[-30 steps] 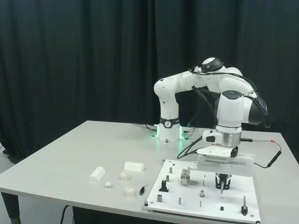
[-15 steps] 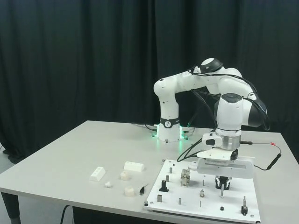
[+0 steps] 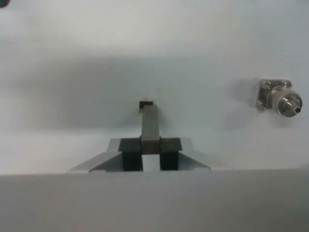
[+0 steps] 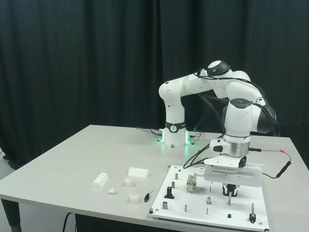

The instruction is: Insert square peg 2.

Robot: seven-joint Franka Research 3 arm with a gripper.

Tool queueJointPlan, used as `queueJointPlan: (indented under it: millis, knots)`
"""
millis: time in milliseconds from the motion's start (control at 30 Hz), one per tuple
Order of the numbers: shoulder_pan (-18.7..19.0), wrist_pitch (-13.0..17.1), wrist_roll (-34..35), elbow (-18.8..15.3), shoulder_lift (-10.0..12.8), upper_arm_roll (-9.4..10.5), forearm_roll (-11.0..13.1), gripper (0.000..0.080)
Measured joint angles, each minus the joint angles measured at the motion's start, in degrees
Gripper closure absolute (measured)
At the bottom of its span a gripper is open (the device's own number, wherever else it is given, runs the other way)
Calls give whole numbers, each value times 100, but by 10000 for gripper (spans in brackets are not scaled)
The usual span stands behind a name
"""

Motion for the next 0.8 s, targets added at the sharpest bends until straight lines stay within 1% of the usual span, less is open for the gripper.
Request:
queueJointPlan:
  millis: [400,800]
  knots:
    - [-3,75,35,0,0,61,-21,731]
    - [-3,87,68,11,0,73,-51,731]
